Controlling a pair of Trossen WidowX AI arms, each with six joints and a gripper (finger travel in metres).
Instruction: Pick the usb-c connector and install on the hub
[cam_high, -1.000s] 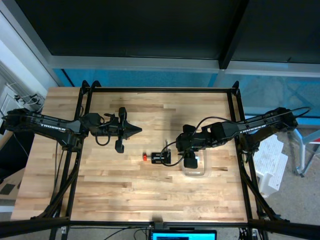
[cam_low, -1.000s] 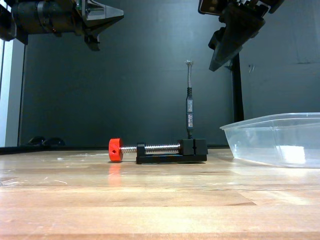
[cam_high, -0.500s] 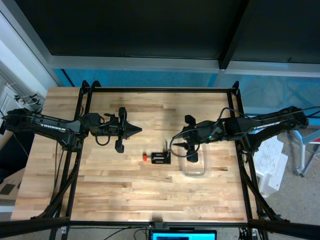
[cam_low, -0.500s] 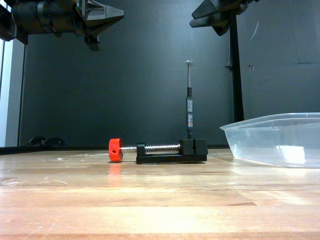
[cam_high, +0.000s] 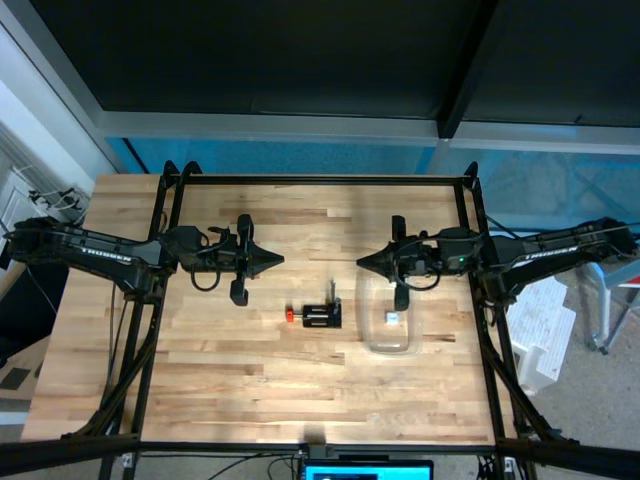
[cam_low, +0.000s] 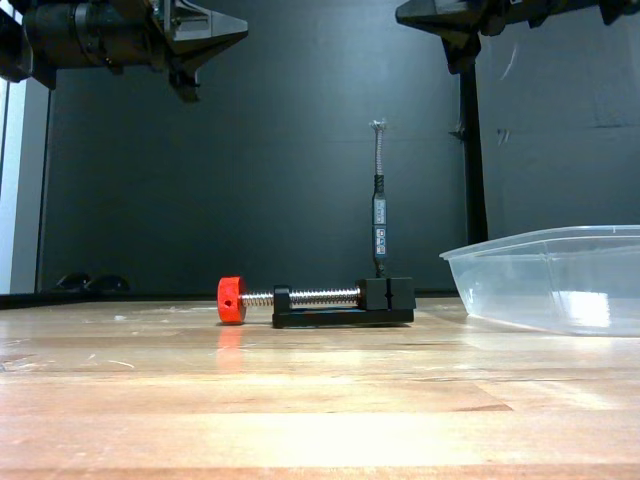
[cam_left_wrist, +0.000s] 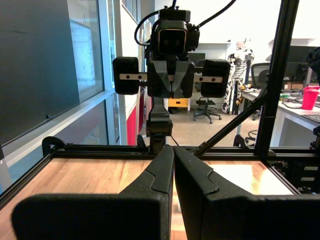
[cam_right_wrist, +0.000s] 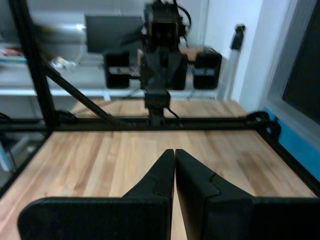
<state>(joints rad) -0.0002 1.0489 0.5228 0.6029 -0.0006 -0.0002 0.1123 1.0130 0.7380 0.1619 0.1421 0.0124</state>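
Mid-table, the usb-c connector (cam_low: 379, 215) stands upright in a small black vise (cam_low: 335, 300), with a clear plastic tub (cam_low: 548, 280) just beside it toward the right edge. Beyond and high above, the left gripper (cam_high: 275, 260) and right gripper (cam_high: 362, 264) face each other, level and well apart, both closed on nothing.

We see a clear plastic tub (cam_low: 540, 285) on the wooden tabletop (cam_low: 300, 400), beside a small black vise (cam_low: 340, 305) with 1 red knob (cam_low: 231, 300).

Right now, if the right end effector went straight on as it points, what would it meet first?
Probably the left end effector, facing the right end effector tip to tip high over the table; the gap between looks free, though depth is unclear.
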